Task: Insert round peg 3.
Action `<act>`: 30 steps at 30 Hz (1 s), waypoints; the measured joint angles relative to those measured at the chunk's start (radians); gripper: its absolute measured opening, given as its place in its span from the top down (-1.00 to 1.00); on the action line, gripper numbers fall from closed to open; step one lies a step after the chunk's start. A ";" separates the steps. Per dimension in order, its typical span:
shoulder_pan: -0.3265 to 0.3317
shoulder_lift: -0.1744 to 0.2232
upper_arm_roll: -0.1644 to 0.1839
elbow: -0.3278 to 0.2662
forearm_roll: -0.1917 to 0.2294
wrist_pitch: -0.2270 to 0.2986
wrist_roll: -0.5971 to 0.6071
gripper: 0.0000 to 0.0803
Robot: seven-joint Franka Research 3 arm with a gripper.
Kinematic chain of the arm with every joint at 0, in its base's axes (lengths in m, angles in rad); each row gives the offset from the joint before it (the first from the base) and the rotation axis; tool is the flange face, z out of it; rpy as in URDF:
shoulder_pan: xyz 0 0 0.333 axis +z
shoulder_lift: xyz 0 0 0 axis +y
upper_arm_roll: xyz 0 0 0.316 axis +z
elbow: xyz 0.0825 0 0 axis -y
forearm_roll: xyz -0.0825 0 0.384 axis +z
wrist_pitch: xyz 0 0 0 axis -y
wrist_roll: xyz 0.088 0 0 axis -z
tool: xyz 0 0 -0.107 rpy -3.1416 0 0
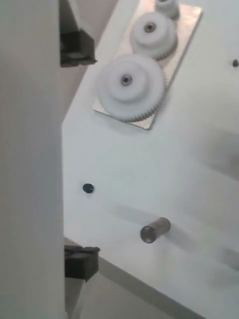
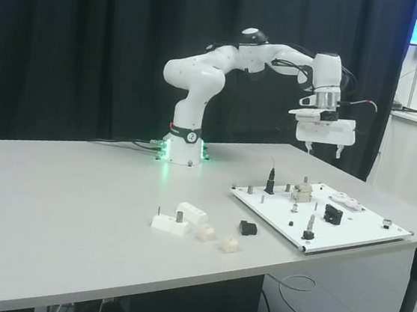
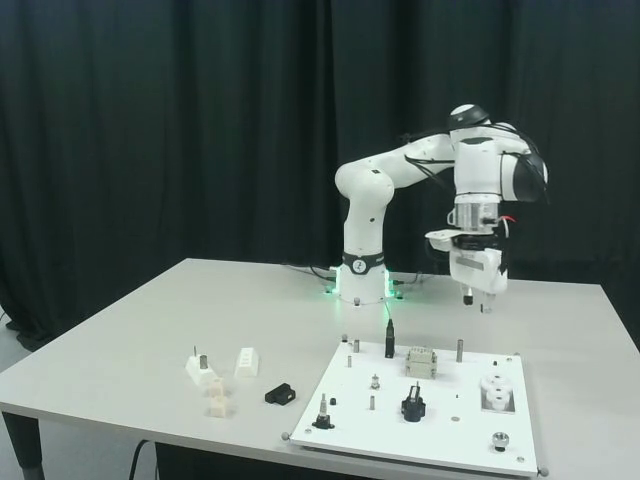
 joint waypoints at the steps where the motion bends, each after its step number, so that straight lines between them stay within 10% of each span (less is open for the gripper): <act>1: 0.000 0.004 0.005 0.006 -0.007 0.001 0.023 -0.99; 30: 0.000 0.007 0.095 0.098 -0.176 0.042 0.250 -0.99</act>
